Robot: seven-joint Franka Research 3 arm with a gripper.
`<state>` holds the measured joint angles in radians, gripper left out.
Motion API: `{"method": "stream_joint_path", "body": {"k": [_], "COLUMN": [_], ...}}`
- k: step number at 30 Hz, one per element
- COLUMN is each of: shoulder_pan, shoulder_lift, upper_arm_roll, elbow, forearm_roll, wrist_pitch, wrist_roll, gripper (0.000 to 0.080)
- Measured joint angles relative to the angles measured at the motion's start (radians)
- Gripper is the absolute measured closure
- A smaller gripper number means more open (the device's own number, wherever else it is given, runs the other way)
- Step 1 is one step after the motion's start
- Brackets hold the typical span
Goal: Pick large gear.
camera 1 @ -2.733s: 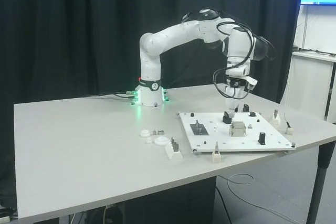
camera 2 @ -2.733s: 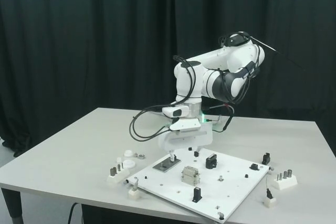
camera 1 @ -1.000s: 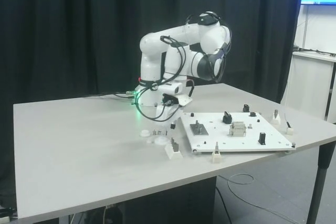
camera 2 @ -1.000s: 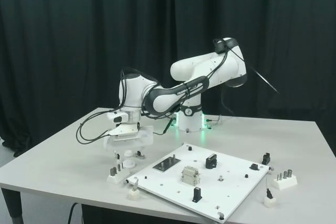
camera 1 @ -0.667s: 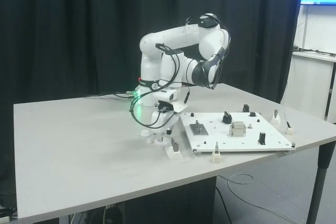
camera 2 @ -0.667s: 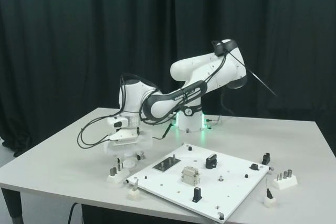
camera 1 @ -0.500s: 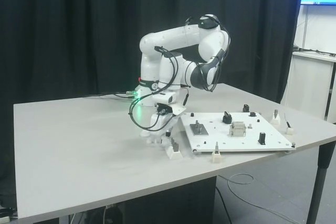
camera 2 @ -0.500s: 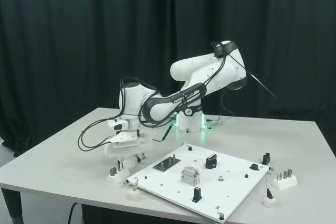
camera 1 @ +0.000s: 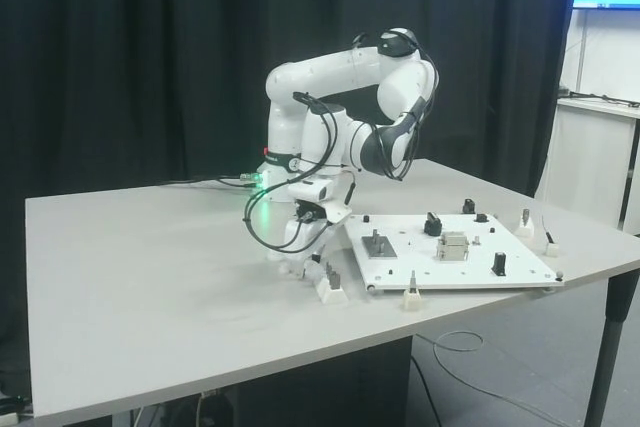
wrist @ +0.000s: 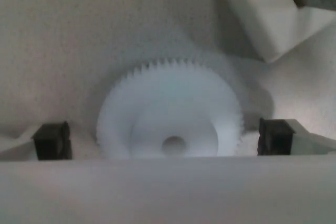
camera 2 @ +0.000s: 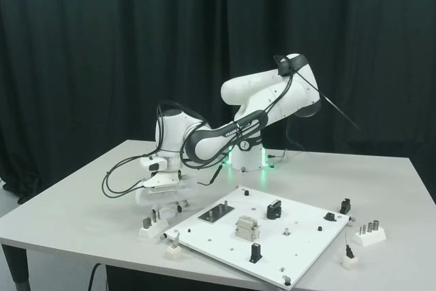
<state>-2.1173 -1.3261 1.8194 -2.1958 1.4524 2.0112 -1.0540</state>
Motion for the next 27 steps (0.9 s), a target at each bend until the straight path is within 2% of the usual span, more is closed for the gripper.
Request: {"method": "stream_joint_path", "body": {"k": [4, 5, 10, 11, 19, 27], "shoulder_pan": [0.000, 0.000, -0.001, -0.002, -0.003, -0.002], "shoulder_lift": [0.000, 0.000, 0.000, 0.000, 0.000, 0.001], "upper_arm_roll": [0.001, 0.001, 0.001, 0.001, -0.004, -0.036], "elbow": [0.000, 0.000, 0.000, 0.000, 0.003, 0.009], "forearm_roll": [0.009, 0.012, 0.017, 0.018, 0.020, 0.005], "wrist_pitch": [0.000, -0.001, -0.003, -0.003, -0.012, -0.039], "wrist_roll": [0.000, 0.000, 0.000, 0.000, 0.004, 0.023], "gripper": [0.0003, 0.0136, 0.0136, 0.0208, 0.0207, 0.0207]}}
